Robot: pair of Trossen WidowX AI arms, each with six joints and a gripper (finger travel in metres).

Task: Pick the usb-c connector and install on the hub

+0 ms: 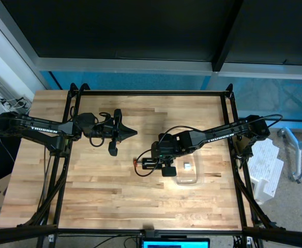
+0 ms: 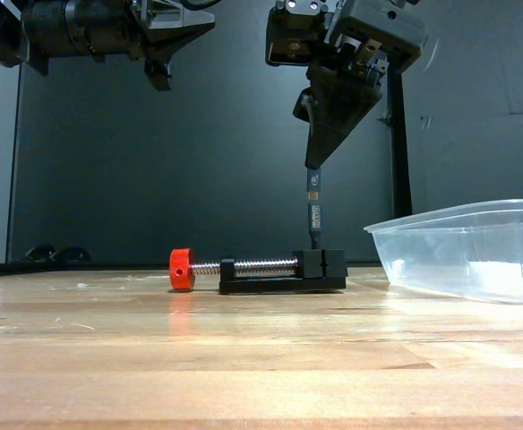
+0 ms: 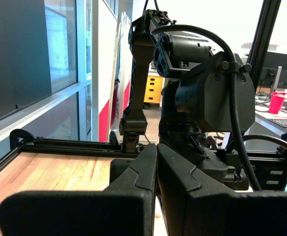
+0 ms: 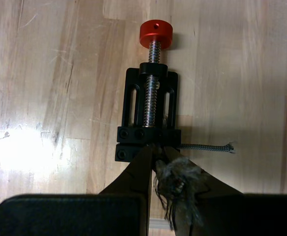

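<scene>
The right gripper [image 2: 313, 166] pinched the thin dark usb-c connector [image 2: 314, 215], likely light and stiff, by its top, upright at the black red-knobbed clamp [image 2: 279, 269]; the left gripper [image 1: 130, 132] hung closed over the desk's [image 1: 99, 191] left.

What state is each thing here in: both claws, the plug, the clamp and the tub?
left gripper: shut, empty, raised over the table's left side.
right gripper: shut on the usb-c connector, above the vise.
usb-c connector: held upright, lower end meeting the hub; depth unclear.
hub: upright, clamped in the vise.
vise: lying on the table, closed.
plastic tub: open, lidless.
</scene>
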